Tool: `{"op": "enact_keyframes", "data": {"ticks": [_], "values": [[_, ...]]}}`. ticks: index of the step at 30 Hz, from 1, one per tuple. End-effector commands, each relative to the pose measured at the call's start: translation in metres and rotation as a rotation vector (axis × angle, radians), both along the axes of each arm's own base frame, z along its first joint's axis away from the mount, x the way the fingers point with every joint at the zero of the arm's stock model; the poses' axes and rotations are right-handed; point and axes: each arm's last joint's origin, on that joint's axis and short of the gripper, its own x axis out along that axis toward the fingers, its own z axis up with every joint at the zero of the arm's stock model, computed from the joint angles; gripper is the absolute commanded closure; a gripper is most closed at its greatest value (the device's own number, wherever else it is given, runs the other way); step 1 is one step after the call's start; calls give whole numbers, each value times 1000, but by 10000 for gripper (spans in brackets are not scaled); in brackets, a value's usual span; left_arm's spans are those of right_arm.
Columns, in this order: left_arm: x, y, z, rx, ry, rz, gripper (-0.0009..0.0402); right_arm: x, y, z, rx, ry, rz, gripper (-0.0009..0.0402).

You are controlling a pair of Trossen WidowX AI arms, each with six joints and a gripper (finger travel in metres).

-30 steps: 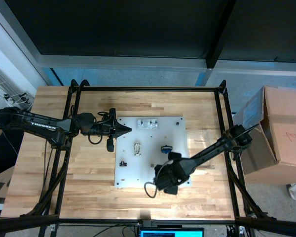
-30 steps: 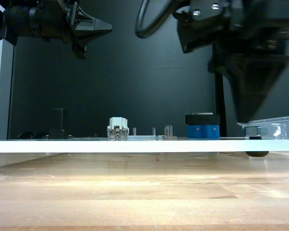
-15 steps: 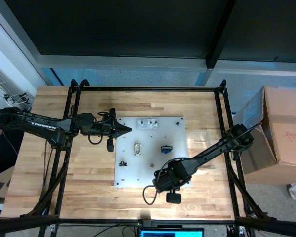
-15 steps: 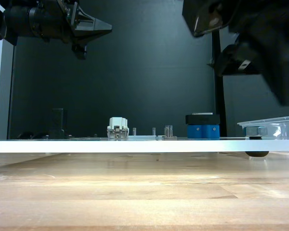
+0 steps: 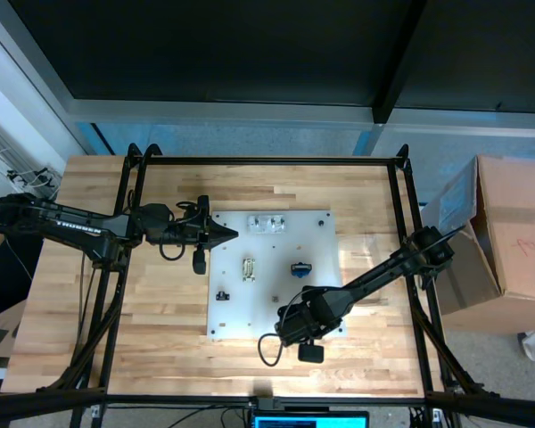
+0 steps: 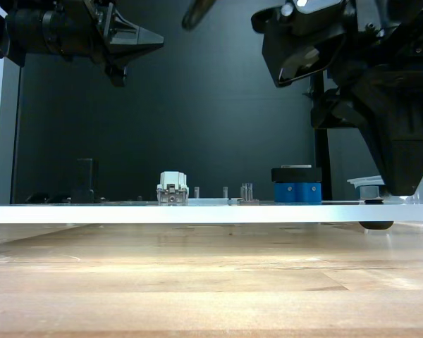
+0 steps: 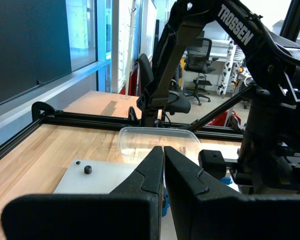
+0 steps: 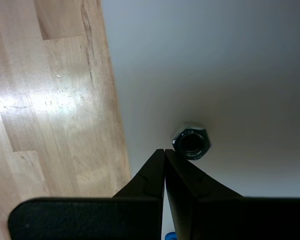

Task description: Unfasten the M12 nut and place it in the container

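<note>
Sitting on its stud, the nut looks small, hard and slippery; grab its flat sides. The right gripper is closed and empty just beside it. The left gripper is closed, left of middle in the high view.

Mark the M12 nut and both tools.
M12 nut (image 8: 190,141): right wrist view, top face centre, unheld.
left tool (image 7: 163,148): left wrist view, shut tips above board (image 7: 104,176).
right tool (image 8: 164,150): right wrist view, shut tips beside nut.

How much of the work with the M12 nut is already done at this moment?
Done: nothing visible. The nut sits on its stud on the white board; the clear container looks empty. In hand: the right gripper, jaws shut and empty, points down just beside the nut. The left gripper, jaws shut, hangs high over the board's left edge. Left: unscrewing, lifting, dropping into the container.
</note>
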Motion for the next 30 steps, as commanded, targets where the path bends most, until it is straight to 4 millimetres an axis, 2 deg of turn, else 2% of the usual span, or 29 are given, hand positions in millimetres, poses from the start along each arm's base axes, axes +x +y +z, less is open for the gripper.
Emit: {"op": "enact_keyframes", "data": {"ticks": [1,7,13,19,23,30], "values": [[0,0,0,0,0,0,393,-1,-1,0,-12,2,-1,393],[0,0,0,0,0,0,393,-6,-9,7,-212,-13,-71,393],[0,0,0,0,0,0,393,-7,-8,14,-132,5,-65,393],[0,0,0,0,0,0,393,-7,0,20,54,32,-13,393],[0,0,0,0,0,0,393,-5,3,18,96,28,30,393],[0,0,0,0,0,0,393,-8,0,8,57,25,126,393]]}}
